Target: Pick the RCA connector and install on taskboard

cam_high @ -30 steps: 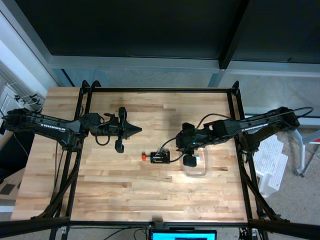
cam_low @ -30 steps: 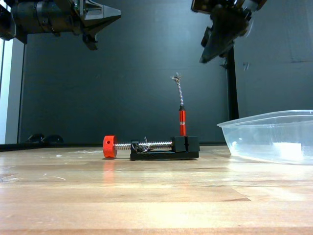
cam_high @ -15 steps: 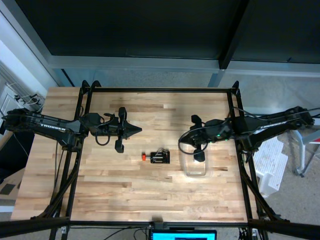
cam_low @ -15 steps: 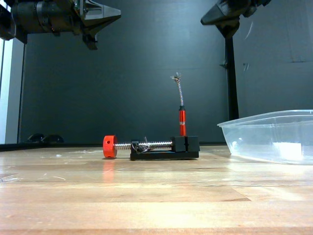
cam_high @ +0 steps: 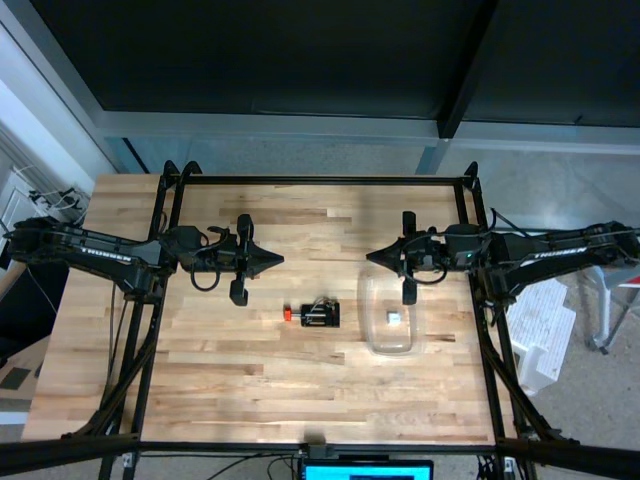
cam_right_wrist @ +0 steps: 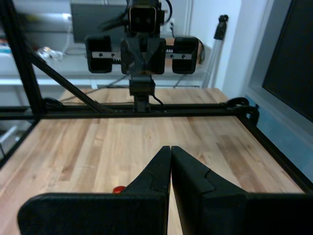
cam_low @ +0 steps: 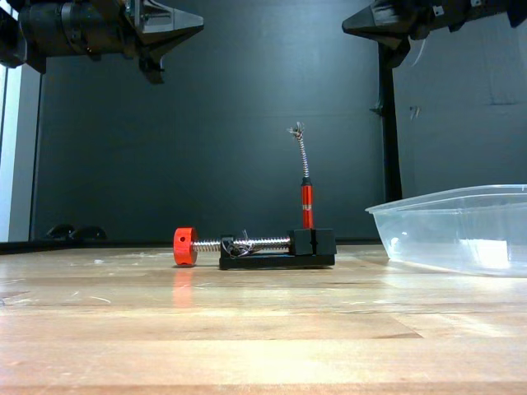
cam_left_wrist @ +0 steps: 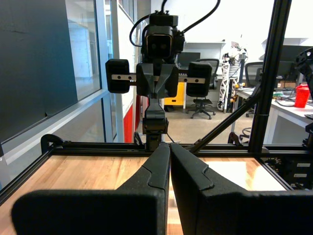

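Jaws meet, empty: left gripper [cam_high: 278, 260], right gripper [cam_high: 372, 257] (black wedges) above wooden table [cam_high: 250, 365].

two tools [cam_high: 278, 261] [cam_high: 371, 257], one taskboard [cam_high: 320, 314], one tray [cam_high: 391, 352]

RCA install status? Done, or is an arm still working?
Looks done: what appears to be the RCA connector stands upright on the taskboard. In hand: nothing; left gripper and right gripper are both shut, empty, raised above the table, facing each other. Left: nothing obvious; only a pale square piece lies in the clear tray.
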Available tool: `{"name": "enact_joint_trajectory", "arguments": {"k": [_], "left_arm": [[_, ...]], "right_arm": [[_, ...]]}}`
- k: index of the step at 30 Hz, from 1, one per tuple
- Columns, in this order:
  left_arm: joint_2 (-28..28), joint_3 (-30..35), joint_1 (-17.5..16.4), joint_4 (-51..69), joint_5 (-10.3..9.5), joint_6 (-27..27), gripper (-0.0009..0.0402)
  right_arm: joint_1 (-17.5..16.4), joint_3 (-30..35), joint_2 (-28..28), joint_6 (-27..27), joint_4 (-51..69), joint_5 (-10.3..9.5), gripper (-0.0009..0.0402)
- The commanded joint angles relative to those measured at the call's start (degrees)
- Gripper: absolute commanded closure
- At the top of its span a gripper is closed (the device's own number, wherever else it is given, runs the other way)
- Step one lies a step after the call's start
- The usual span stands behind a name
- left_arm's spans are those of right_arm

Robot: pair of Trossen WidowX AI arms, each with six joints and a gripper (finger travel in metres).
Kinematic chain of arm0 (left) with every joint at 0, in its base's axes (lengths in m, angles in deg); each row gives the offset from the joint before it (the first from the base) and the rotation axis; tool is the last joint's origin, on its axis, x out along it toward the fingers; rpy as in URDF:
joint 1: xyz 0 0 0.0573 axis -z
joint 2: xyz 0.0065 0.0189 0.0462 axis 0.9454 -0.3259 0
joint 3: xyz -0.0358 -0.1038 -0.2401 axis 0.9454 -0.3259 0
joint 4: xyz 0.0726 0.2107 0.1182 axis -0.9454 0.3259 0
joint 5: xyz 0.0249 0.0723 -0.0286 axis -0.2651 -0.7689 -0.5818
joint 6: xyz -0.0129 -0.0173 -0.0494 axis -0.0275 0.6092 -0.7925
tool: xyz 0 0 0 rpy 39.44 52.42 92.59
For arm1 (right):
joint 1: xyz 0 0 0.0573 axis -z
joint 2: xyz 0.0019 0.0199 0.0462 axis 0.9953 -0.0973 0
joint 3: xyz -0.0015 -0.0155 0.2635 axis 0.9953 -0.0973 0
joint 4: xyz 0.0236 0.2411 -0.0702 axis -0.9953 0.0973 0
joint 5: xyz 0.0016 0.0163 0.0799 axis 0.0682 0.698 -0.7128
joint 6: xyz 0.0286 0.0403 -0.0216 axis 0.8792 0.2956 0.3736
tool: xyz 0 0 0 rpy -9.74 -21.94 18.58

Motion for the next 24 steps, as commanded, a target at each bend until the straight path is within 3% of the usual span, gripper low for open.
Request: {"name": "enact_joint_trajectory", "arguments": {"k": [1,4,14,24], "left_arm": [[0.00,0.00,0.00,-0.02,0.02,0.00,0.0393],[-0.02,0.00,0.00,-0.02,0.02,0.02,0.0393],[-0.02,0.00,-0.02,-0.02,0.02,0.02,0.0393],[-0.02,0.00,0.00,-0.02,0.02,0.02,0.0393]], "right_arm": [[1.18,-1.51,1.51,0.17,-2.54,-0.26,0.0393],[1.22,-1.75,2.27,-0.20,-3.52,-1.18,0.0393],[1.20,-3.85,2.82,-0.90,-10.23,0.07,0.0393],[1.20,-8.74,3.30,1.57,-14.60,-0.83,0.0393]]}}
